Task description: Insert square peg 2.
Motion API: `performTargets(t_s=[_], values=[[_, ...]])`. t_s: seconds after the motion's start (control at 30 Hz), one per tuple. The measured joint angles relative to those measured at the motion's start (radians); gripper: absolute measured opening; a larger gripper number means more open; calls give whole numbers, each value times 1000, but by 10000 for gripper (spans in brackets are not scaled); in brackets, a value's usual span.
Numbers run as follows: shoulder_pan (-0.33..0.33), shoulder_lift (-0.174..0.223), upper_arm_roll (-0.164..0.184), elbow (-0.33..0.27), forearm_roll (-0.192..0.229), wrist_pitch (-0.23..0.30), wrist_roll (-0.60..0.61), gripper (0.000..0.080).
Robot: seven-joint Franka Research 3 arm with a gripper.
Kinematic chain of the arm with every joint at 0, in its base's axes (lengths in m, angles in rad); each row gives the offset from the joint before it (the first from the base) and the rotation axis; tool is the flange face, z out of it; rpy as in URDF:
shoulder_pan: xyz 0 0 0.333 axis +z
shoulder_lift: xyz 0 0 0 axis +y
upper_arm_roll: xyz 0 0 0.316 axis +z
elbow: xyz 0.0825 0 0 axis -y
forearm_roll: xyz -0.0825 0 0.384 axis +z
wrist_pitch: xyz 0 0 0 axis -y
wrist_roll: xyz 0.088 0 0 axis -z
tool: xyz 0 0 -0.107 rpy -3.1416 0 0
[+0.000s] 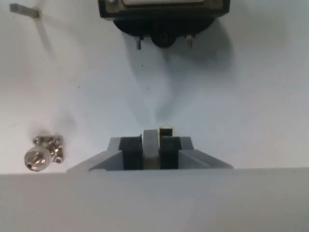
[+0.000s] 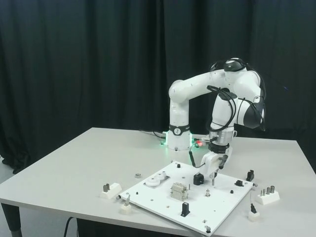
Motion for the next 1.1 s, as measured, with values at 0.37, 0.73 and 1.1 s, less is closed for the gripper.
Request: performTargets(t_s=[0.37,0.73,1.1], values=[[0,-2,15,-4,4,12,0,72],[0,-2,25,-8,15,21,0,72],[7,-2,25,-8,16,21,0,72]])
